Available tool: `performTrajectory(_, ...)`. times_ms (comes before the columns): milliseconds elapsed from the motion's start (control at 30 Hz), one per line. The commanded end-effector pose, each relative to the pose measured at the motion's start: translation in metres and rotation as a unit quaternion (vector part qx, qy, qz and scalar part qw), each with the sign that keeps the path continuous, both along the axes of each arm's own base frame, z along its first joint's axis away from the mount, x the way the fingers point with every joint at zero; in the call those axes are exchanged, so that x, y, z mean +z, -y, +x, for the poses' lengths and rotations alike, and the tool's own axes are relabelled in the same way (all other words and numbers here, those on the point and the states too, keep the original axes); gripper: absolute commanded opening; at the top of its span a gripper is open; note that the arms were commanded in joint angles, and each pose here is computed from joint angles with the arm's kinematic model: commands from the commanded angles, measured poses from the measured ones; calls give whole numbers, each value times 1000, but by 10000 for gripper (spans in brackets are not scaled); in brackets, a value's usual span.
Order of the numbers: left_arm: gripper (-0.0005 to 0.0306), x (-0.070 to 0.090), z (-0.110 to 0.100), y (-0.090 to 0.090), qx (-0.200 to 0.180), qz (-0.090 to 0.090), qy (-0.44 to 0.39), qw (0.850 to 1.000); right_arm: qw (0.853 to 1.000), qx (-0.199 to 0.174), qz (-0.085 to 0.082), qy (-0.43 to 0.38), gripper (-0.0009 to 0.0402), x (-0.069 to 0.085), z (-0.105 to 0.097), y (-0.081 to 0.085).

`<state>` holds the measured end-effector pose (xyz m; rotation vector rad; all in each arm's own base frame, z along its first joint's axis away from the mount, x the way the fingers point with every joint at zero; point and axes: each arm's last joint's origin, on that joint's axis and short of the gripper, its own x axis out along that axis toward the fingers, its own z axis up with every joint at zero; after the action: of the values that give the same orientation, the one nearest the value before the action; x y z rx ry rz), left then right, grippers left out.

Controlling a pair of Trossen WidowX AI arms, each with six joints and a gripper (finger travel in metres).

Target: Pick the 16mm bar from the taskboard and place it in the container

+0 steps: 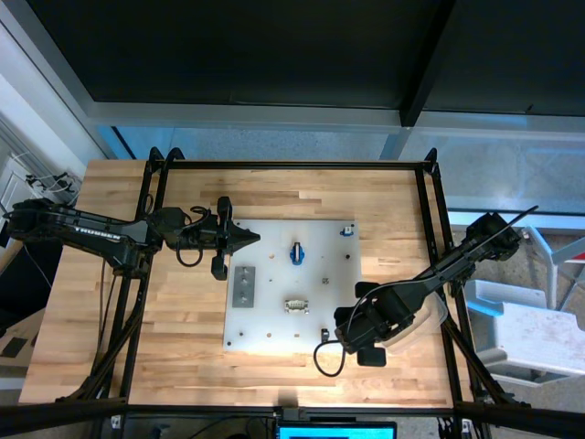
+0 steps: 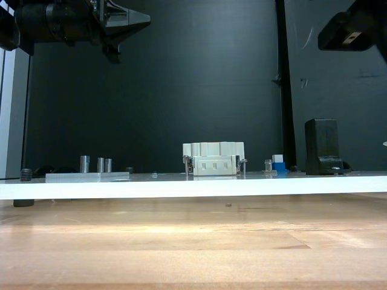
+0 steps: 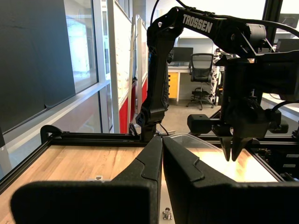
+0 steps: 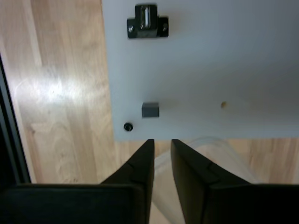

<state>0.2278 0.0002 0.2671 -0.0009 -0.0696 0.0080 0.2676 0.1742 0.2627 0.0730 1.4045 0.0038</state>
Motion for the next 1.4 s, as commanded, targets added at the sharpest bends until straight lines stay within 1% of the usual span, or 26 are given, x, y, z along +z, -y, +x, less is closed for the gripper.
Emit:
performTrajectory(33,0,0,0,0,0,0,0,1000,1000,1,-2,4,92,0,0,-1)
performTrajectory(267,0,0,0,0,0,0,0,1000,1000,2,-3,2,173,-1,-1,-1)
performTrajectory(433,0,0,0,0,0,0,0,1000,1000,2,-12,0,218,-5,1,-2)
performTrajectory(467,0,0,0,0,0,0,0,1000,1000,2,-17,0,226,-7,2,-2)
performTrajectory(600,0,0,0,0,0,0,0,1000,1000,3,-23,-4,248,-11,3,-4)
performTrajectory(867,0,0,0,0,0,0,0,1000,1000,10,-28,-9,256,-23,8,-9)
performTrajectory(1200,0,0,0,0,0,0,0,1000,1000,17,-24,-4,255,-37,8,-11)
performTrajectory(1400,0,0,0,0,0,0,0,1000,1000,19,-25,-4,255,-40,7,-12)
